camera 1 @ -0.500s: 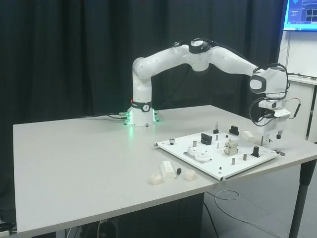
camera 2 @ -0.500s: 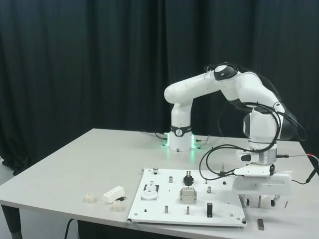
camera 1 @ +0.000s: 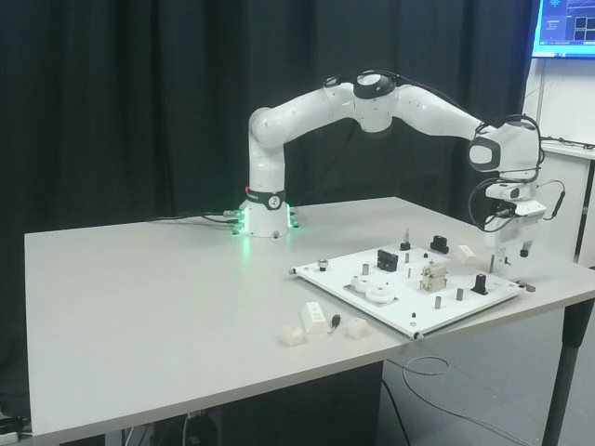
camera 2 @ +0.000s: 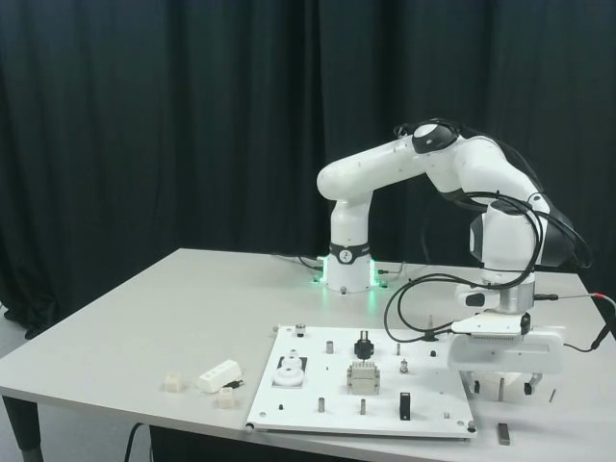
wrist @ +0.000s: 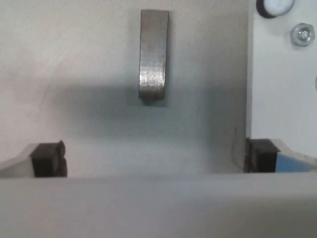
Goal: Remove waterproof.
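Grey table (camera 1: 139, 288), open pincer (wrist: 153, 158) above.

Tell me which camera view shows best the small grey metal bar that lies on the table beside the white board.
The wrist view shows the metal bar best: it is large and unobstructed on the grey table, between the open gripper fingertips' line of sight. In both room views, the bar is only a tiny dark sliver beside the white board.
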Available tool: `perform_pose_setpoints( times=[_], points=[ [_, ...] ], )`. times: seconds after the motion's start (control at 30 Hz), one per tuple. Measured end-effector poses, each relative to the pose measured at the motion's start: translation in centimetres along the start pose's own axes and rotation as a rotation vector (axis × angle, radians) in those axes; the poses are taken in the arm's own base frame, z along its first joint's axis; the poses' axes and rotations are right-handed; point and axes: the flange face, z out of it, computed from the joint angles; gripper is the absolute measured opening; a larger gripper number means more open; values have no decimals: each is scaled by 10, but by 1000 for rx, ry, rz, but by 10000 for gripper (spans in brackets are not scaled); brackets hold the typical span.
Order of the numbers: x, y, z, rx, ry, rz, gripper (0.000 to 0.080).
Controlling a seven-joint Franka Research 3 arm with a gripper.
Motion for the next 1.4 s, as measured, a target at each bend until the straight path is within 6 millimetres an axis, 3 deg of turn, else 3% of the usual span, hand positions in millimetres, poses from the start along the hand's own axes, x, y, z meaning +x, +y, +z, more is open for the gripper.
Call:
perform_pose_setpoints(
  times=[0.9,1.4],
  points=[
    [0,-2,-7,-5,2,12,800],
    [6,2,-21,-39,12,5,800]
  ],
)
